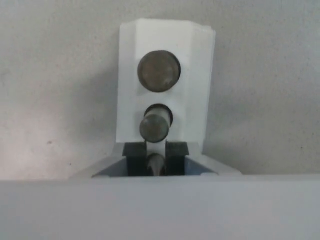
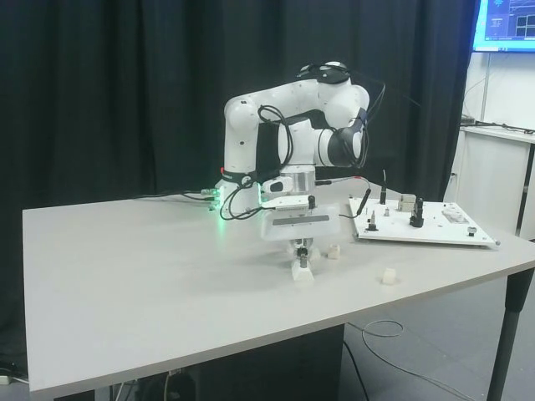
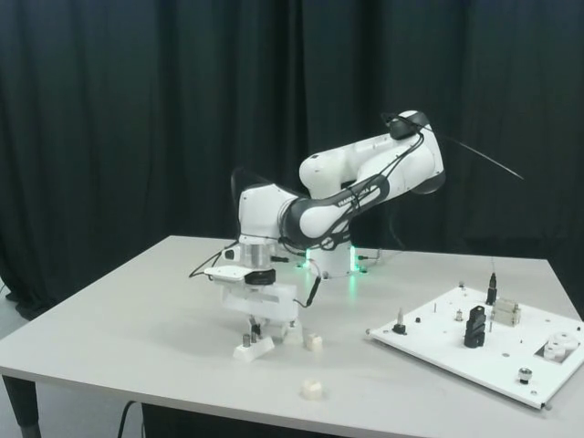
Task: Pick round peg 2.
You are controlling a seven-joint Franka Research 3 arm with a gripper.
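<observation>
Peg holder under the gripper, board off to the right

The arm (image 2: 284,109) stands bolted at the far middle of the table (image 2: 125,267) and bends forward and down, so its gripper (image 1: 156,162) hangs directly over a small peg holder (image 1: 165,80) sitting on the tabletop nearer the front. Three pegs stand in a row in the holder: one peg (image 1: 156,164) sits between the gripper's fingers, the middle peg (image 1: 154,127) next to it, the large peg (image 1: 159,71) beyond. A small block (image 3: 313,342) lies just right of the holder, another block (image 3: 312,390) nearer the front edge. The assembly board (image 3: 493,351) lies well to the right.
</observation>
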